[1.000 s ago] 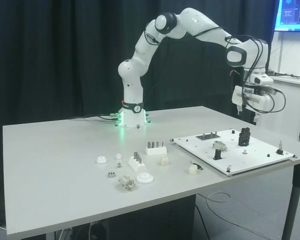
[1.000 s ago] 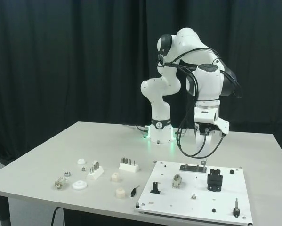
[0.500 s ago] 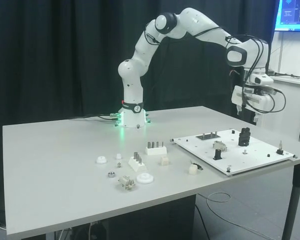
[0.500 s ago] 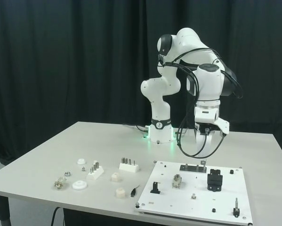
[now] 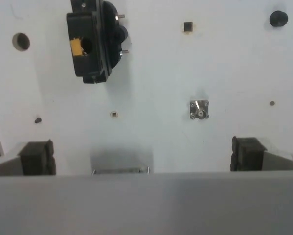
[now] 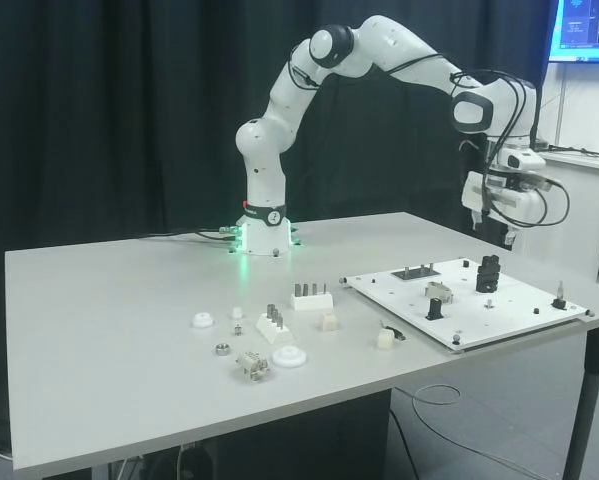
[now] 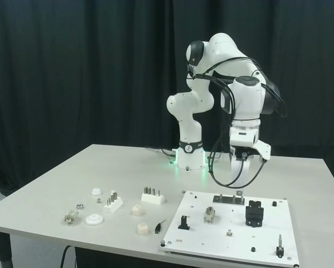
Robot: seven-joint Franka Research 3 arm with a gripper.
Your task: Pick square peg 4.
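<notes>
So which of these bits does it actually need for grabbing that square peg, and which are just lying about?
Part of the job:
- gripper, open, above the white board
- pegs in the holder nearer the board and the holder farther off; which is square peg 4, I cannot tell

Just lying about:
- black block
- white gear
- metal connector

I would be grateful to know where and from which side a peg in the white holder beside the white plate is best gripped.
Probably by its bare upper shaft, from straight above: the pegs stand upright in the white holder, with only their tops free. They stand close together in a row, so the open claw should close across the row, not along it.
</notes>
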